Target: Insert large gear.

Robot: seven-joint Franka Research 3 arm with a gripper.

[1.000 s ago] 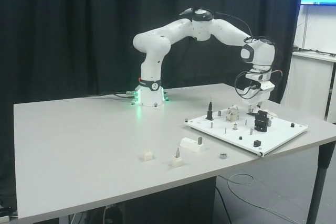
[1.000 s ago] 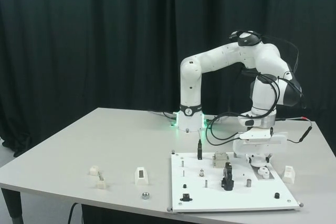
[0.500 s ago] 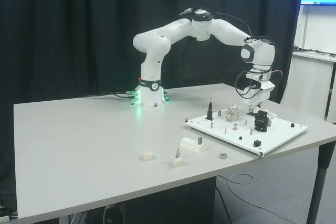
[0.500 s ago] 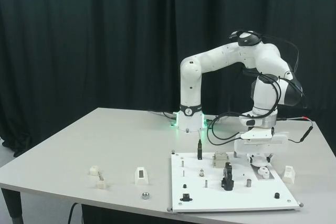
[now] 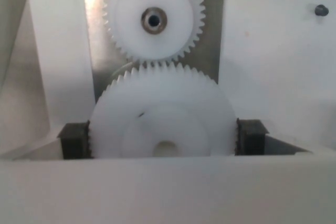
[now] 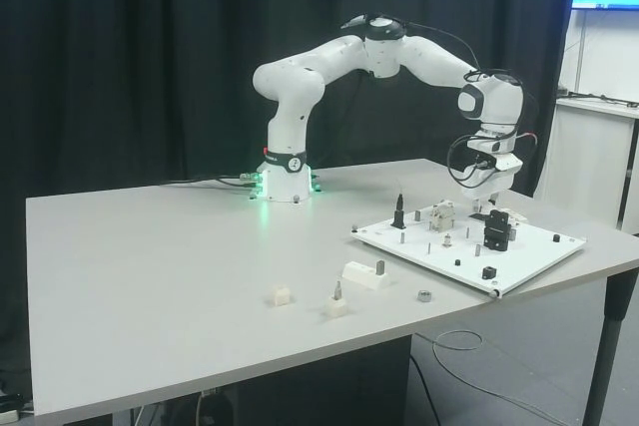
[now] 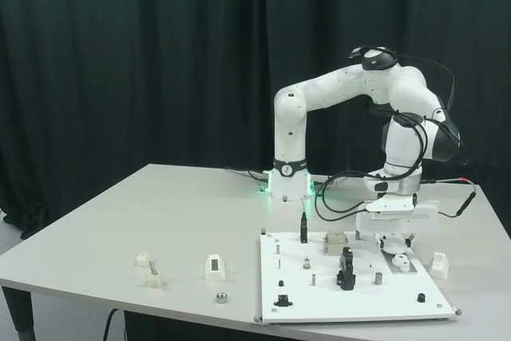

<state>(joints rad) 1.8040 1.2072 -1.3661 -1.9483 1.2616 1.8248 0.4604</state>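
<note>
Grey table [image 6: 150, 246] w/ white board [image 7: 319, 301] at its 3 o'clock end, black curtain behind. Gripper [image 5: 164, 139] clamped on large gear [image 5: 163, 111], black fingertips [image 5: 73, 140] at its 9 and 3 o'clock, over the board. Gear white, toothed, lies flat w/ bore axis vertical, teeth touching smaller gear [image 5: 154, 17] at its 12 o'clock.

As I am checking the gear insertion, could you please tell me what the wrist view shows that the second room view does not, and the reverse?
Only the wrist view shows the teeth of the large gear gripped between the two black fingertips, with a smaller gear already seated just beyond it, teeth nearly meeting.

Only the second room view shows the whole white arm, the grey table, the white board with its fixtures, and three loose white blocks beside the board.

Both show the gripper low over the board.
</note>
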